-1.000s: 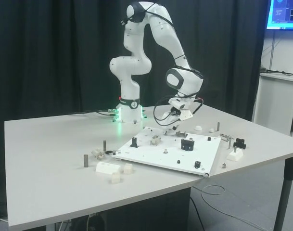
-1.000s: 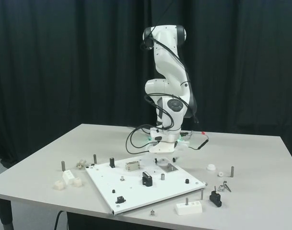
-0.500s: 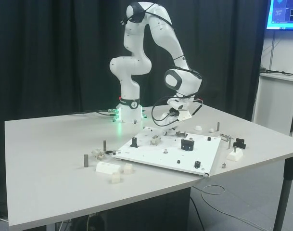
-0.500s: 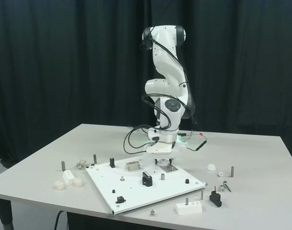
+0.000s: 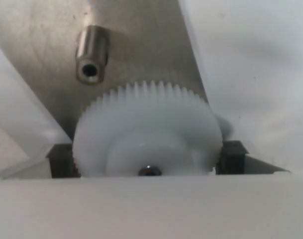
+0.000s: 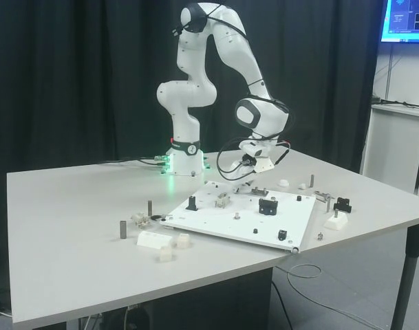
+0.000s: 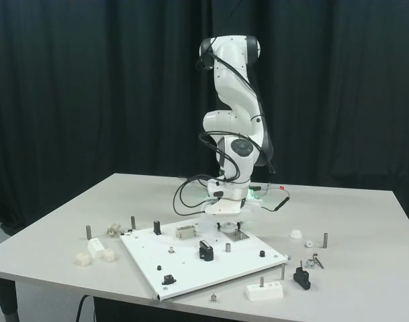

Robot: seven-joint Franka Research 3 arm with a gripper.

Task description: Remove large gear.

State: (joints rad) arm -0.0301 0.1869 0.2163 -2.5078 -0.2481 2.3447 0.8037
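While the large gear (image 5: 147, 137) is clamped between the closed gripper (image 5: 147, 164) fingers, extraction is begun.
Gear is seen just above the grey plate (image 5: 141, 55); carrying away is left.

- large gear (image 5: 147, 137): white plastic, matt, with finely cut teeth around its rim
- plate (image 5: 136, 55) beneath it: brushed grey metal, dull sheen
- post (image 5: 90, 54): smooth metal, slightly glossy
- arm (image 7: 234, 100): glossy white shell
- curtain (image 7: 90, 87): black cloth, matt
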